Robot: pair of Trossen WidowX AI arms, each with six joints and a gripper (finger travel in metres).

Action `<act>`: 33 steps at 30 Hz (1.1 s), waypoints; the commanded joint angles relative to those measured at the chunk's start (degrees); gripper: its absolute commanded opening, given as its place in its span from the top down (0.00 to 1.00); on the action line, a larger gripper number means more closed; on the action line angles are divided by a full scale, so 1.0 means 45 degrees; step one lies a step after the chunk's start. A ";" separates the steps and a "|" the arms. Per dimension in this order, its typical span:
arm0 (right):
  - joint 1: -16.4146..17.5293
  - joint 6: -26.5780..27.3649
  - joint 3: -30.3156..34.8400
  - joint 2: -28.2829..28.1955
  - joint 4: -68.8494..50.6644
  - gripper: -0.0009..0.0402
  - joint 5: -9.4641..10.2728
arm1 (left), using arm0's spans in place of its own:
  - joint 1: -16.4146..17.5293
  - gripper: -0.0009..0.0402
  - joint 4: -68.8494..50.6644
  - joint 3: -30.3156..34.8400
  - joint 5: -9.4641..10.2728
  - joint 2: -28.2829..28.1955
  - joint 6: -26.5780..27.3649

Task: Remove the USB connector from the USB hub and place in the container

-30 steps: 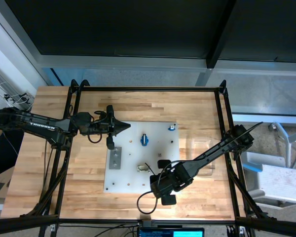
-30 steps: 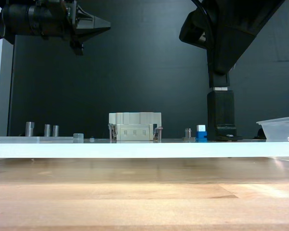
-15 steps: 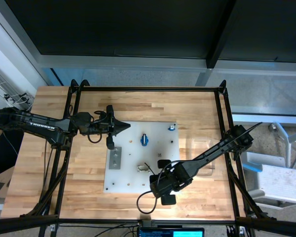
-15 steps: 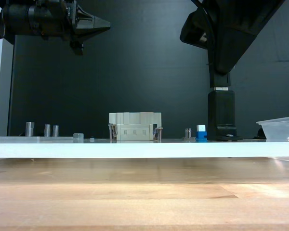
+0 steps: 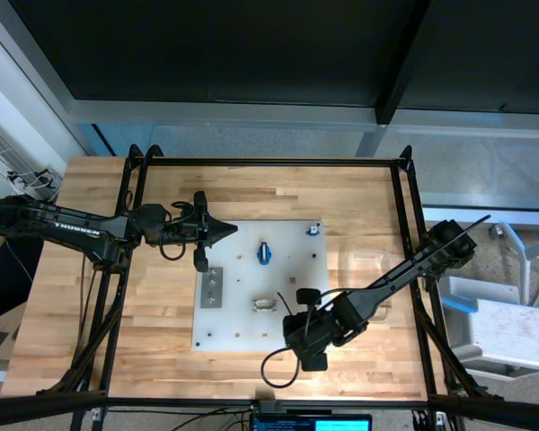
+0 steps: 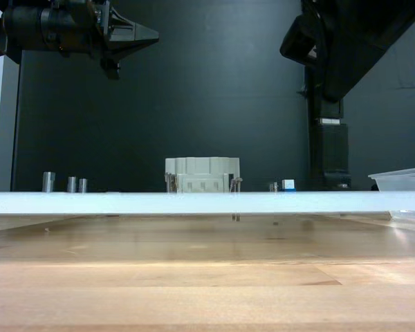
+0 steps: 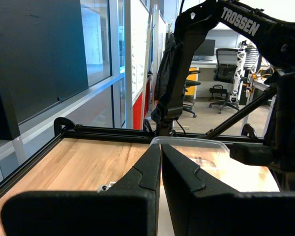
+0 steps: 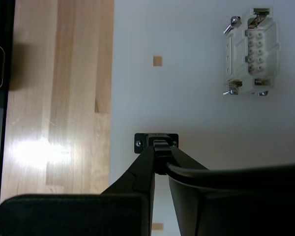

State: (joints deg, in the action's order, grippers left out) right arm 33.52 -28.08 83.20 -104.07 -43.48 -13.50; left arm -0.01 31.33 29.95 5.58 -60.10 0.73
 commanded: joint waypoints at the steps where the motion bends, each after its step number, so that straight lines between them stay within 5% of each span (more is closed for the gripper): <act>1: 0.0029 -0.0146 -0.0544 0.0340 0.0588 0.98 -0.0083 | 0.0000 0.98 0.0005 0.0000 0.0000 0.0000 -0.0005; 21: 0.0078 -0.0714 -0.0811 0.1481 -0.0427 0.98 0.0039 | 0.0005 0.98 0.0000 0.0000 -0.0005 -0.0005 0.0000; 33: 0.0180 -0.2390 -0.3138 0.3905 -0.0729 0.98 0.0039 | 0.0000 0.98 0.0005 0.0000 0.0000 -0.0005 -0.0005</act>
State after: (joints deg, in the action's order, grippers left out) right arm 34.24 -37.91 70.54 -87.77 -46.68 -13.26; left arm -0.01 31.33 29.95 5.58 -60.12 0.73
